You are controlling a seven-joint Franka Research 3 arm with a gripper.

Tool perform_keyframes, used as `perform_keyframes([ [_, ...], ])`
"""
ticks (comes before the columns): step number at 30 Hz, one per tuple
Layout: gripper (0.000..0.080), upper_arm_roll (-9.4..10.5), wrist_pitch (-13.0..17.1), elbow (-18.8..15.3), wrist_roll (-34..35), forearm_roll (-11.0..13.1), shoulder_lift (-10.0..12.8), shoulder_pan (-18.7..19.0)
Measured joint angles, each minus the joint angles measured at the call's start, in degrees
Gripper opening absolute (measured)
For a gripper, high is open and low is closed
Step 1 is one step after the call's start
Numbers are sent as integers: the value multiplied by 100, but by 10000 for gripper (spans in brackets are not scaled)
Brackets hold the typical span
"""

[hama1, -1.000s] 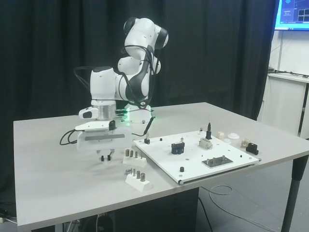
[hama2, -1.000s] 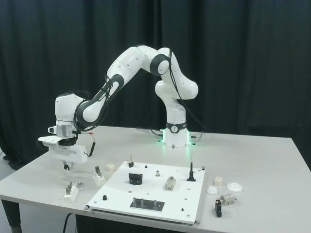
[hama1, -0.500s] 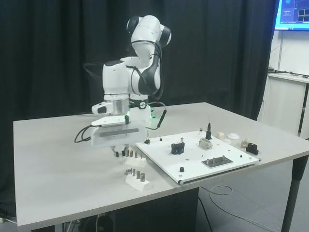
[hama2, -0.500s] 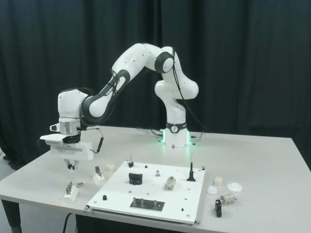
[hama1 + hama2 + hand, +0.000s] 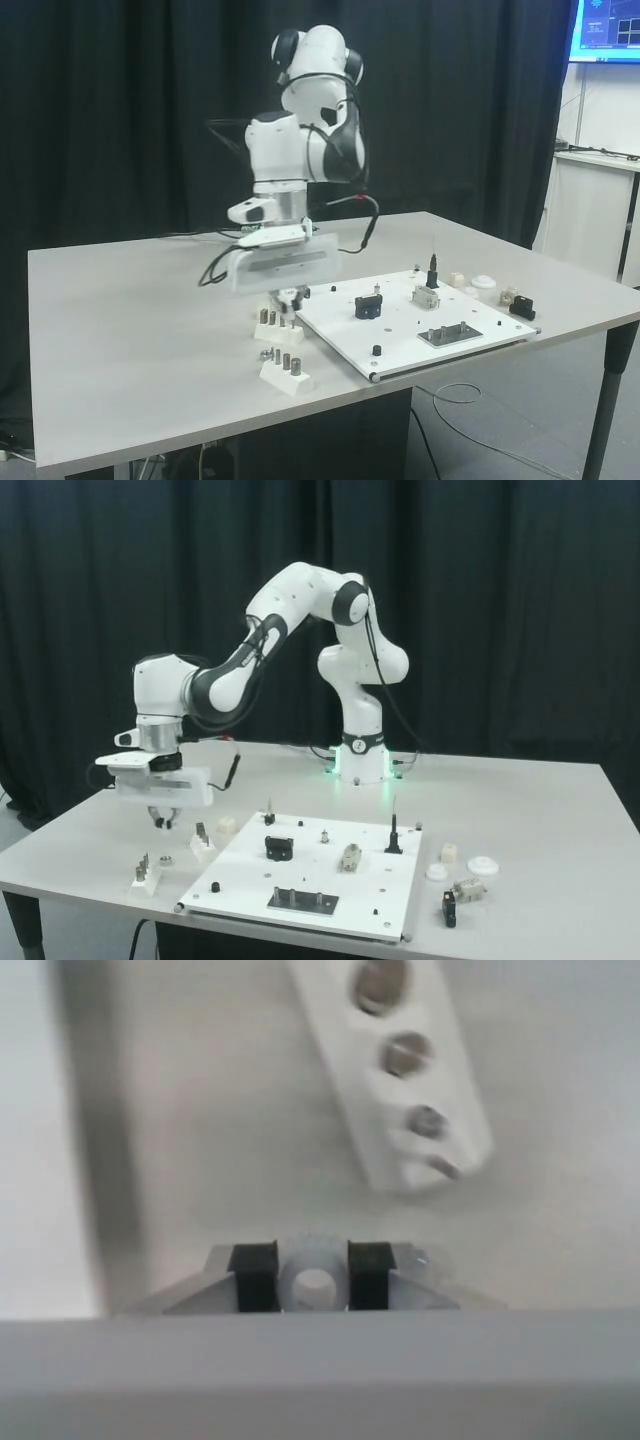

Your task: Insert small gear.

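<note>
— Since a second ago, what has moved?

— Mostly the white robot arm. It has swung across the grey table toward the large white square assembly board and lifted. Its gripper was low over bare table beyond the two peg blocks; now it hangs above the farther white block of metal pegs, close to the board's edge.

— Anything else shifted?

— Nothing I can see. The board and the loose parts lie where they were.

— What do the holders carry?

— The board bears a black block, a grey metal plate with pins, a black upright post and a small pale connector. The farther peg block holds a row of short metal pegs; the wrist view shows four of them from above. The nearer white peg block holds its own row. White gear-like parts lie on the table off the board's far side.

— And the gripper?

— Narrow. Its two black pads are closed on the small white gear, one on each side, with the gear's centre hole showing between them. The gear is in the air, clear of the peg block and not yet on the board.
</note>
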Motion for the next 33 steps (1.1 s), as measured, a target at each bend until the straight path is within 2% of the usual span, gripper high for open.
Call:
perform_keyframes([
  [19, 143, 1, -45, 0, 2, -242, -105, 802],
  [33, 143, 15, -62, 19, 15, -250, -115, 1308],
])
